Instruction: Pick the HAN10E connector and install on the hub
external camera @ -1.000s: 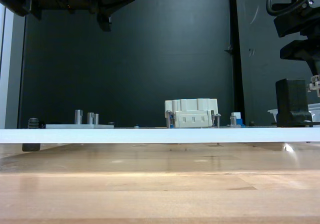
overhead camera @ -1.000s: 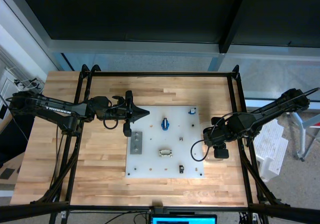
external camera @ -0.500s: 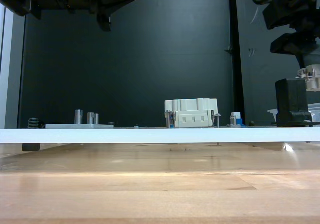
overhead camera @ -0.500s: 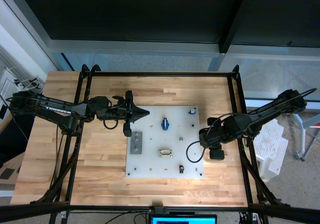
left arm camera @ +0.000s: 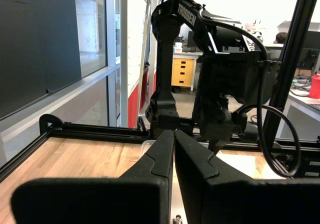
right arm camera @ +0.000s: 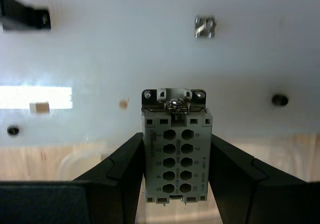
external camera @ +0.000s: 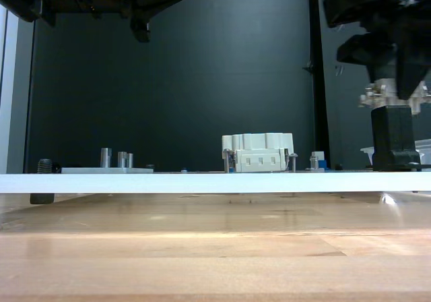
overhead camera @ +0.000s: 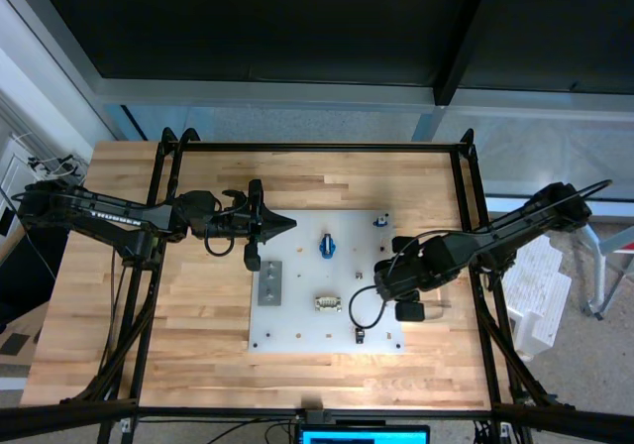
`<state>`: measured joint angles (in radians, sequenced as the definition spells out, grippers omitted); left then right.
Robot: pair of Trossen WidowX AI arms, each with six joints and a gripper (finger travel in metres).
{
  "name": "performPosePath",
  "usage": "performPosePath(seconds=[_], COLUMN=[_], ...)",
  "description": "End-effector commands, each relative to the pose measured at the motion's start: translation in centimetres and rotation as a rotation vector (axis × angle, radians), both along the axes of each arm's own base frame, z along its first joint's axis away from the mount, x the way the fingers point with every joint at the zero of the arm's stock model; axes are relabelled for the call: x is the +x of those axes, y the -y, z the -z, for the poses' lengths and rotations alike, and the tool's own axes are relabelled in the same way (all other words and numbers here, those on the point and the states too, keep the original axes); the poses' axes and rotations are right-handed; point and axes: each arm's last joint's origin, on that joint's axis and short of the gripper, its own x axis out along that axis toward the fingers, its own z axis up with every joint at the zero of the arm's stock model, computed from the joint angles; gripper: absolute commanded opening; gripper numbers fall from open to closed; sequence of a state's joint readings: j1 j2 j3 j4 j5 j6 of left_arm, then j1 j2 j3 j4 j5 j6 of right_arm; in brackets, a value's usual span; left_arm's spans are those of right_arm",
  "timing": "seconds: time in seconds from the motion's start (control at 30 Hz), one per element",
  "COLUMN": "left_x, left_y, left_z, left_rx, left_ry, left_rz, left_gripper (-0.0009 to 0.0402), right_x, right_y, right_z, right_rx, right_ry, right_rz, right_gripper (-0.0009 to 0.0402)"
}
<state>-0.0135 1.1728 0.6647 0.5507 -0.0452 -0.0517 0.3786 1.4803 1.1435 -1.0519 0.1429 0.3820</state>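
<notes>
My two arms were matt black, with white TROSSEN lettering on a link and a black cable looping at each wrist. The left gripper, just left of the board, had black wedge fingers tapering to a point. The right gripper, over the board's right edge, had broad black fingers.

A white plate lies on the wooden table. On it, a grey metal bar sits at the left, a blue part toward the far side, and a small black part by the near edge.
</notes>
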Motion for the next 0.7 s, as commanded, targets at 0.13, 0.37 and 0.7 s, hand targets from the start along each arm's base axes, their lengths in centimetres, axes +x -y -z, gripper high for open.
performPosePath(seconds=[0.13,0.37,0.7], left_x=[0.0,0.0,0.0], left_y=[0.0,0.0,0.0], left_z=[0.0,0.0,0.0], left_rx=[0.000,0.000,0.000], left_ry=[0.000,0.000,0.000], left_rz=[0.000,0.000,0.000], left_gripper=[0.0001,0.0001,0.0001], right_x=[1.7,3.0,5.6], right_y=[-0.3,-0.6,-1.1], right_z=[-0.2,0.2,-0.1], right_rx=[0.008,0.014,0.023], right_ry=[0.015,0.025,0.058], right_rz=[0.013,0.022,0.022], right_gripper=[0.0052,0.0052,0.0052])
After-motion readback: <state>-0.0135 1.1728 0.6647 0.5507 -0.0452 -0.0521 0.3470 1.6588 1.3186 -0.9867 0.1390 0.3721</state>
